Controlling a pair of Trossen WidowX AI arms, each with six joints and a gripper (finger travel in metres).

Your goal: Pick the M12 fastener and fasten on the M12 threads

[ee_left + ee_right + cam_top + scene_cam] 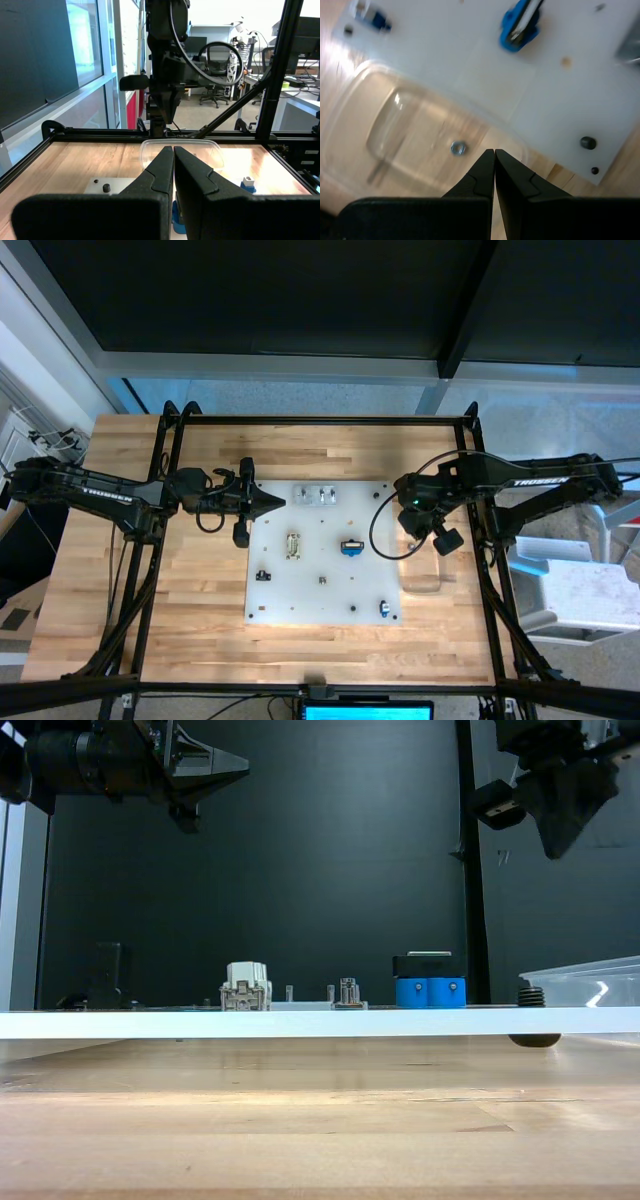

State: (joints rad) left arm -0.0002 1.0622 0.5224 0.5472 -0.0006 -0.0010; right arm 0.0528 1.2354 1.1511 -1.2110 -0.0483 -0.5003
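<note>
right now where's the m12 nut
In the right wrist view the nut lies in the clear tray off the board's right edge, below the right gripper; the left gripper hangs over the board's left edge.

The left gripper (pixel 278 503) hangs with its fingers together, the far left edge of the white board (pixel 300 590) beneath it, pointing across at the right gripper (pixel 411 531). That one points down, board edge beside it, a clear tray (pixel 425 589) just nearward.

Low view's top edge cuts off the left gripper (pixel 243 762), high at left, and the right gripper (pixel 556 850) above the tray (pixel 590 985); nut (pixel 458 147) blurred
</note>
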